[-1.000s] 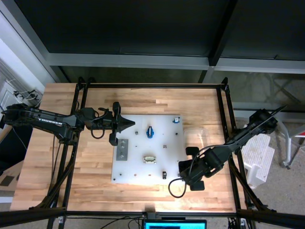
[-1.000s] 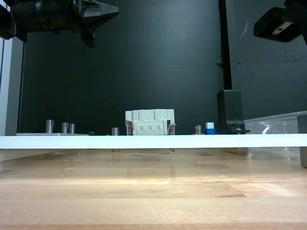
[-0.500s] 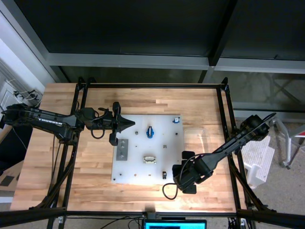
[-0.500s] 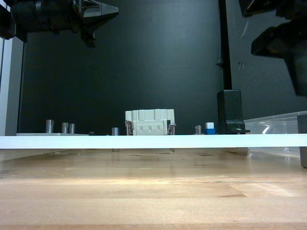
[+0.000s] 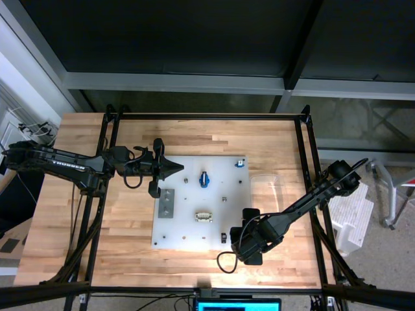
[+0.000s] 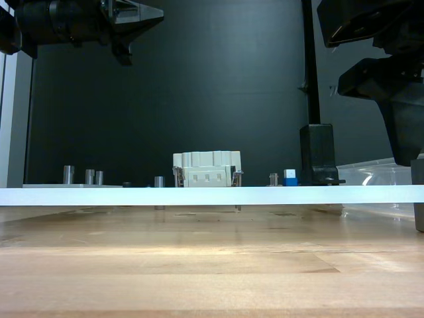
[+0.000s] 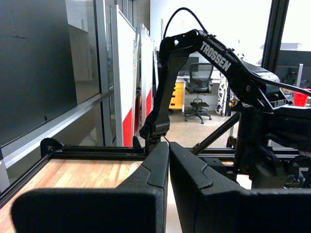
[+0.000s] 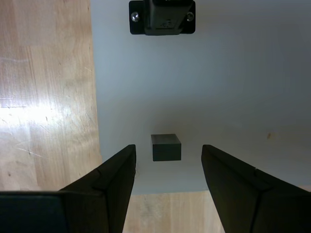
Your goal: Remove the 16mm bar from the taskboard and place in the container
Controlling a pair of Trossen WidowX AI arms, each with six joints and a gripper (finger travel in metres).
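Hovering over the near edge of the taskboard [image 8: 233,87], the right claw [image 8: 168,147] gapes wide to straddle a small dark block [image 8: 166,151]; the closed left claw [image 7: 168,145] hangs clear, far-left.

Left arm [image 5: 58,159] stretched out level from the left edge, reaching inward, raised well above the worktop [image 5: 58,220]. Left pincer [image 5: 174,170] points horizontally toward the middle, its two fingers [image 7: 150,174] pressed together with only a thin seam between them, nothing held. Right arm [image 5: 311,197] comes in from the right edge, sloping down and toward the near side, wrist bent so the right pincer [image 5: 244,245] points straight down. Its fingers [image 8: 116,174] are spread wide apart, empty, tips hanging above the surface, not touching it. In the low view the right pincer's body fills the upper right, fingertip hanging down.
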